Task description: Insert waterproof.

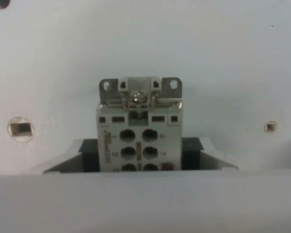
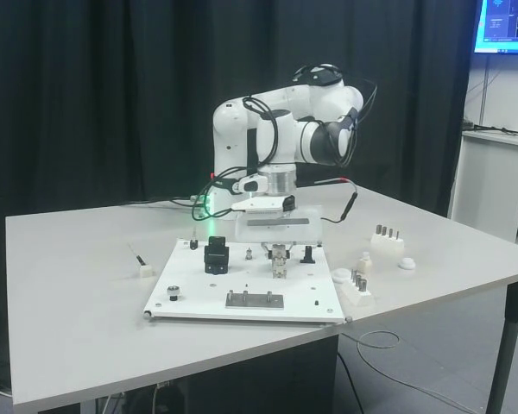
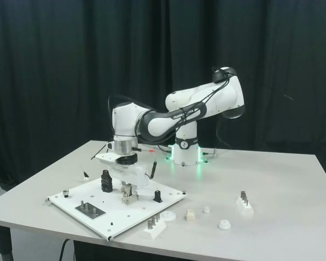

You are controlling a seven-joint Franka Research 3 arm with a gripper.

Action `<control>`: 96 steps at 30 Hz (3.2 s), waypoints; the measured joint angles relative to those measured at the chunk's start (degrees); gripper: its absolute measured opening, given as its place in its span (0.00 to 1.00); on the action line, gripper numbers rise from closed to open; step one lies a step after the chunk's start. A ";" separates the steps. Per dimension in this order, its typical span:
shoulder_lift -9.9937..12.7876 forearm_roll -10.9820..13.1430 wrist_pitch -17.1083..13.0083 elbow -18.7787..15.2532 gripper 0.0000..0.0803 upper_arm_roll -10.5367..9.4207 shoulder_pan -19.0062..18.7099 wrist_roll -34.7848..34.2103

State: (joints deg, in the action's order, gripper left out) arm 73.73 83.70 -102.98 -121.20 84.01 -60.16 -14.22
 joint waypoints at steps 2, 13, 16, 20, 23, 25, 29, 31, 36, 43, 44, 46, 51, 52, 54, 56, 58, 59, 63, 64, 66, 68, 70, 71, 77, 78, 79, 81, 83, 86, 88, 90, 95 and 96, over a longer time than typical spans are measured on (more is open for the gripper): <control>0.00 0.00 0.01 0.00 0.39 0.00 0.12 0.02; 0.00 -0.02 0.79 0.02 0.39 0.09 0.27 0.24; 0.00 -0.11 1.34 0.05 0.39 0.22 0.26 0.25; 0.00 -0.33 1.61 0.09 0.39 0.28 0.17 0.25; 0.00 -0.58 1.64 0.13 0.39 0.29 0.10 0.25; 0.00 -0.69 1.64 0.15 0.39 0.29 0.09 0.25; 0.01 -0.77 1.63 0.18 0.39 0.29 0.08 0.19; 0.03 -0.77 1.60 0.19 0.39 0.28 0.08 0.09; 0.05 -0.77 1.28 0.21 0.39 0.21 0.08 -0.73; 0.06 -0.77 1.11 0.30 0.39 0.15 0.04 -1.96; 0.06 -0.77 1.10 0.32 0.39 0.14 0.02 -2.07; 0.06 -0.77 1.10 0.36 0.39 0.13 -0.02 -2.22; 0.09 -0.82 1.07 0.40 0.39 0.08 -0.25 -2.45; 0.10 -0.88 1.00 0.40 0.39 0.08 -0.29 -2.51; 0.12 -0.99 0.89 0.40 0.39 0.07 -0.36 -2.61; 0.13 -1.13 0.81 0.42 0.39 0.07 -0.40 -2.68; 0.13 -1.33 0.73 0.42 0.39 0.07 -0.46 -2.84; 0.13 -1.44 0.68 0.43 0.39 0.06 -0.49 -2.97; 0.14 -1.83 0.48 0.45 0.39 0.05 -0.66 -3.20; 0.14 -1.95 0.42 0.45 0.39 0.05 -0.71 -3.31; 0.14 -2.30 0.32 0.44 0.39 0.04 -0.81 -3.79; 0.15 -2.84 0.11 0.44 0.39 -0.06 -0.88 -4.46; 0.15 -3.03 -0.05 0.46 0.39 -0.08 -0.98 -4.82; 0.15 -3.13 -0.14 0.46 0.39 -0.11 -1.03 -4.85; 0.15 -3.24 -0.33 0.46 0.39 -0.15 -1.17 -4.86; 0.15 -3.24 -0.32 0.47 0.39 -0.15 -1.20 -4.86; 0.14 -3.22 -0.30 0.50 0.39 -0.15 -1.23 -4.86; 0.14 -3.19 -0.27 0.54 0.39 -0.15 -1.29 -4.86; 0.14 -3.19 -0.27 0.54 0.39 -0.15 -1.29 -4.86; 0.14 -3.19 -0.27 0.54 0.39 -0.15 -1.29 -4.85; 0.14 -3.18 -0.27 0.54 0.39 -0.15 -1.28 -4.85; 0.13 -3.18 -0.26 0.54 0.39 -0.16 -1.26 -4.85; 0.12 -3.17 -0.15 0.54 0.39 -0.15 -1.17 -4.81; 0.12 -3.17 -0.13 0.54 0.39 -0.15 -1.16 -4.79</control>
State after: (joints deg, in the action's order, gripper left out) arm 73.85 80.53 -103.11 -120.66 83.86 -61.32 -19.02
